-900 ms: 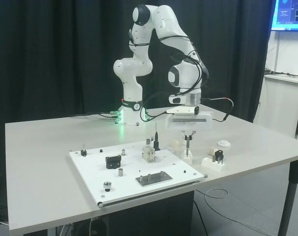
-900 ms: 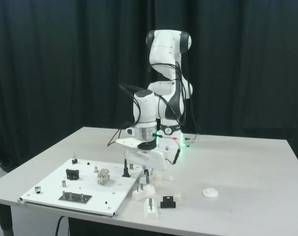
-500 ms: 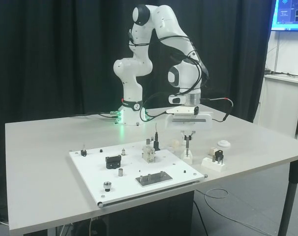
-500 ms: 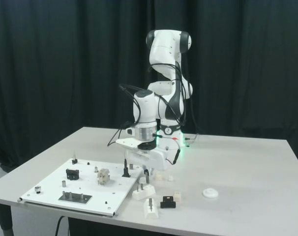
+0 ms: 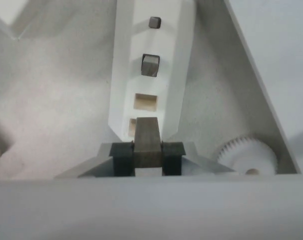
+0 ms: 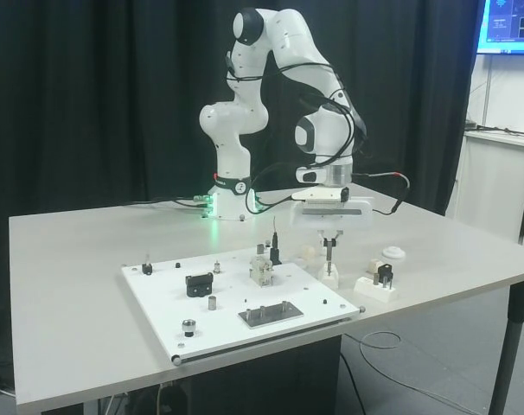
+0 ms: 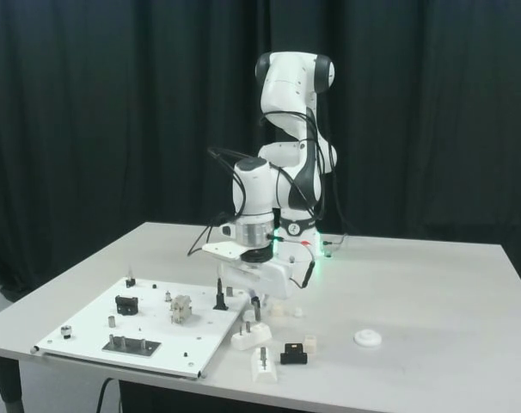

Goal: Insert square peg 3.

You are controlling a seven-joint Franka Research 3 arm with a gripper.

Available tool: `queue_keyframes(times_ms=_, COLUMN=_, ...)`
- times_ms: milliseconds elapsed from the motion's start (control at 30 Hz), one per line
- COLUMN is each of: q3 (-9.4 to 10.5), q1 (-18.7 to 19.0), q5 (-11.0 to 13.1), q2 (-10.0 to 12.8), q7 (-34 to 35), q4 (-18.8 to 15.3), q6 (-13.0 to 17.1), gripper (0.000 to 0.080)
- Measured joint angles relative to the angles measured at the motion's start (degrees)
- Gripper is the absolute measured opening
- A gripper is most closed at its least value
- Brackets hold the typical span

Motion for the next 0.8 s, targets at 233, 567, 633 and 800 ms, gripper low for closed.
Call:
queue_keyframes(times_ms=233, q3=0.0, q1=0.0, q5=-0.1, q2=0.0, q7=0.0, q4=0.0, q6=0.0, gripper=0.0113)
queue_keyframes(times_ms=567, q3=0.0, q1=0.0, q5=-0.2, q2=0.0, q7=0.0, q4=0.0, q6=0.0, gripper=0.0113)
queue_keyframes(times_ms=633, q3=0.0, q1=0.0, q5=-0.3, q2=0.0, q7=0.0, q4=0.0, q6=0.0, gripper=0.0113)
queue_keyframes(times_ms=800, q3=0.0, q1=0.1, q5=-0.6, q2=0.0, q7=-0.3, q4=0.0, q6=0.1, gripper=0.0113)
